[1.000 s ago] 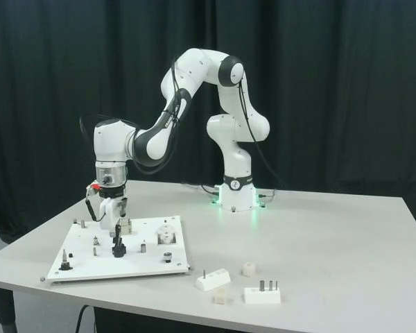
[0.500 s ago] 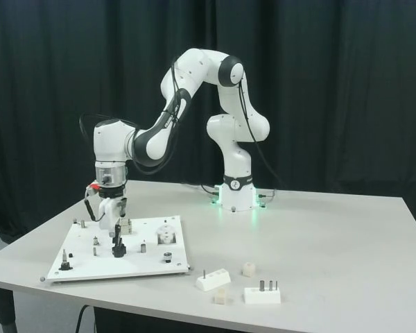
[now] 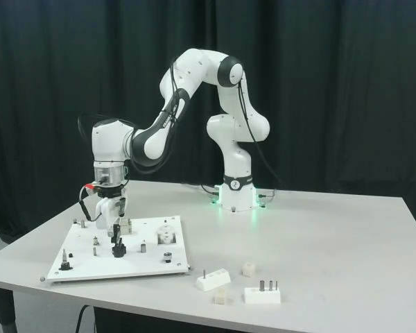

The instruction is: Insert D-SUB.

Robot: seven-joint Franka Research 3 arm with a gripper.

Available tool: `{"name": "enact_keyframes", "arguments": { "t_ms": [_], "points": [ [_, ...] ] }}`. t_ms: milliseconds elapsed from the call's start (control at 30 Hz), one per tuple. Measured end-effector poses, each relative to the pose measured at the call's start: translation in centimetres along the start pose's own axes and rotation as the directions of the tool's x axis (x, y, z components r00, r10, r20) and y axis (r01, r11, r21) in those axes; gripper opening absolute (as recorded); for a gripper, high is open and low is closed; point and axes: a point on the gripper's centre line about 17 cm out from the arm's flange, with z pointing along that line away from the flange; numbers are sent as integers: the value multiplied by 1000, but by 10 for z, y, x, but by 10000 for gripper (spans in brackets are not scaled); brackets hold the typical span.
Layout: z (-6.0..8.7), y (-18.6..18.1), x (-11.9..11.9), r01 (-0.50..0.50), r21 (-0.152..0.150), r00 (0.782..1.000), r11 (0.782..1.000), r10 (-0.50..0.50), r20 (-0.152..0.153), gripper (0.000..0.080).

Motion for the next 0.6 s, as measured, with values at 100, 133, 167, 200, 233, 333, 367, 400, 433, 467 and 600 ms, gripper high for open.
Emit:
{"name": "enact_keyframes", "arguments": {
  "t_ms": [100,133,167,200,233,333,367,400,433,467,600],
  "points": [
    [0,0,-1,-4,0,1000,1000,4,5,389],
    [0,-1,-1,-6,0,1000,1000,6,7,389],
    [0,-1,-2,-7,1,1000,1000,7,10,389],
    [0,-1,-3,-9,1,1000,1000,9,13,389],
    [0,-1,-4,-11,1,1000,1000,11,16,389],
    [0,-2,-6,-10,-2,1000,1000,10,22,389],
    [1,-2,-6,-9,-3,1000,1000,9,23,389],
    [1,-2,-6,-8,-3,1000,1000,8,23,389],
    [1,-3,-7,-7,-4,1000,1000,7,24,389],
    [1,-3,-7,-6,-4,1000,1000,6,24,389],
    [1,-3,-7,0,-6,1000,1000,1,27,389]
  ]
}}
